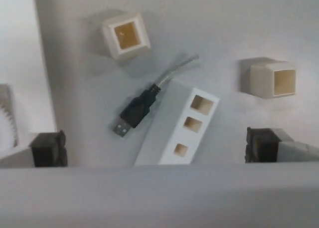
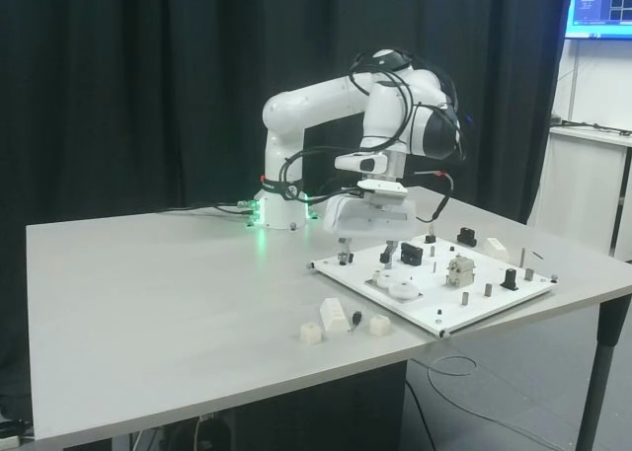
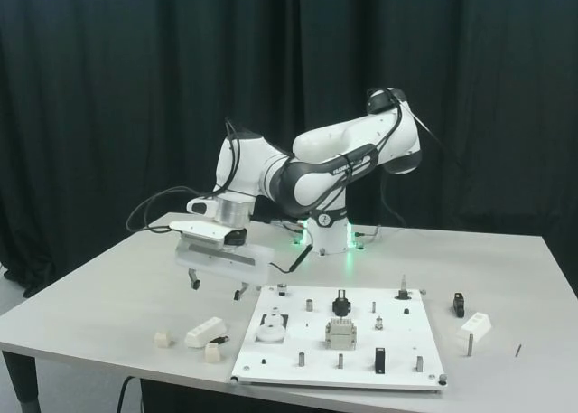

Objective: Remove square peg 4.

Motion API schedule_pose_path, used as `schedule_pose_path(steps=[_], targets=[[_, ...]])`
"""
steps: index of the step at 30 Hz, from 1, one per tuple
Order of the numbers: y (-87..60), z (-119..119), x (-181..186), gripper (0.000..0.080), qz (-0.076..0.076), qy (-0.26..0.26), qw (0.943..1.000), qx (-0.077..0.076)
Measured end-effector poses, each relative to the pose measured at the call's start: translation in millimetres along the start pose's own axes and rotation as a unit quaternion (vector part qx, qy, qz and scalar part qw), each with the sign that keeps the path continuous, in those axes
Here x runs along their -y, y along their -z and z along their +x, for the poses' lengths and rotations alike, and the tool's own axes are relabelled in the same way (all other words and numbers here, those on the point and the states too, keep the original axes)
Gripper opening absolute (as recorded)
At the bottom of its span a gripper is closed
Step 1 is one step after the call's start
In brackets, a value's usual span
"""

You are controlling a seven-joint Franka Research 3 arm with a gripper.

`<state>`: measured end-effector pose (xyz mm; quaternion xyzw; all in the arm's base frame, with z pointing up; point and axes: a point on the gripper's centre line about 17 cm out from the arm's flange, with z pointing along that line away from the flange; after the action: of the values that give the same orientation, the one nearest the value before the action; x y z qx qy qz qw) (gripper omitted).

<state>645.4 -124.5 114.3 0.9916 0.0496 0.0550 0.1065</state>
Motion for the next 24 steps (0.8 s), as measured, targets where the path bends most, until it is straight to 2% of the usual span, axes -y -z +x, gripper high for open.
schedule_pose_path(steps=[24], targets=[[-0.7, 6.1, 1.9, 0.0800, 0.011, -0.004, 0.9997, -0.020]])
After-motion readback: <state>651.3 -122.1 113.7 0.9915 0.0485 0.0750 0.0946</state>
